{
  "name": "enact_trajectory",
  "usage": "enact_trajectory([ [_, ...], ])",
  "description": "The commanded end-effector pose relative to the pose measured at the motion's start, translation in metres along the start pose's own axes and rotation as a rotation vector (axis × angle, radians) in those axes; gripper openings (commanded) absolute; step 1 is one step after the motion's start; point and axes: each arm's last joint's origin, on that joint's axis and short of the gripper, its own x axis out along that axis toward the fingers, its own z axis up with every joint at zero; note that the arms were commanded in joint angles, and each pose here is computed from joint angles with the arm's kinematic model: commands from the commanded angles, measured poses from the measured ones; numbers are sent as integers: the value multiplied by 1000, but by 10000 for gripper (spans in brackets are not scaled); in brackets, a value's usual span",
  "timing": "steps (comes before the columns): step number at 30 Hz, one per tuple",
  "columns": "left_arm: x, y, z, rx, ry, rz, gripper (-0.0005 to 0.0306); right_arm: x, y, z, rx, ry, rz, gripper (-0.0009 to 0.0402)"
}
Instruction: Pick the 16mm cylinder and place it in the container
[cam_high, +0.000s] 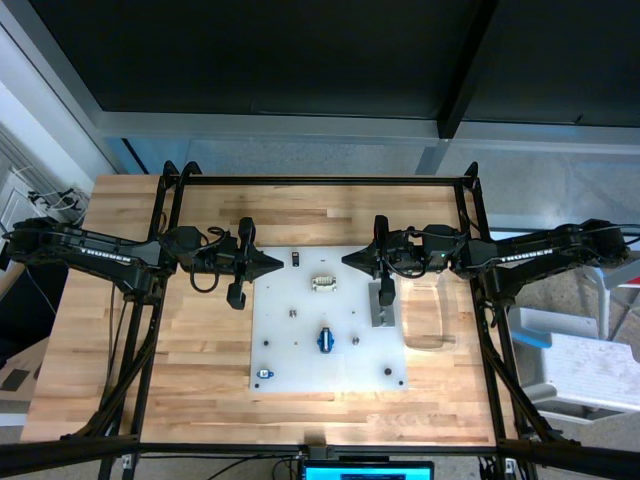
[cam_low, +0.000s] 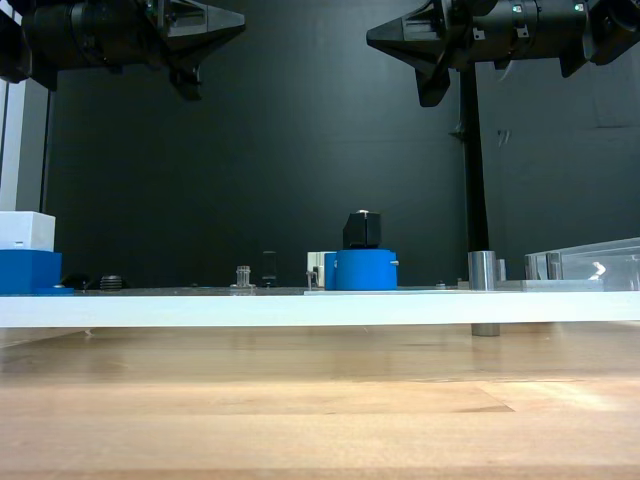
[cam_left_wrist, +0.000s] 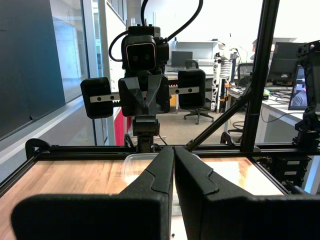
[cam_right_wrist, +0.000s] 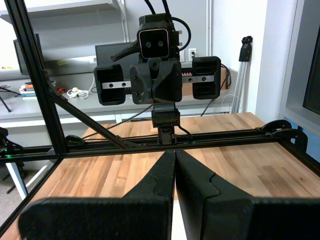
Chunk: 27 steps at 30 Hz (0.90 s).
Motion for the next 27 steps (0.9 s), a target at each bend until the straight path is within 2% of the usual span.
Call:
enact_trajectory([
  [1, 0, 0, 0, 0, 0, 0, 0, 0, 0, 0, -1, -1, 0, 0],
  [15, 0, 0, 0, 0, 0, 0, 0, 0, 0, 2, 3, -7, 5, 0],
  [19, 0, 0, 0, 0, 0, 0, 0, 2, 1, 11, 4, -1, 7, 0],
  [27, 0, 0, 0, 0, 0, 0, 0, 10, 4, 39, -2, 223, -15, 0],
])
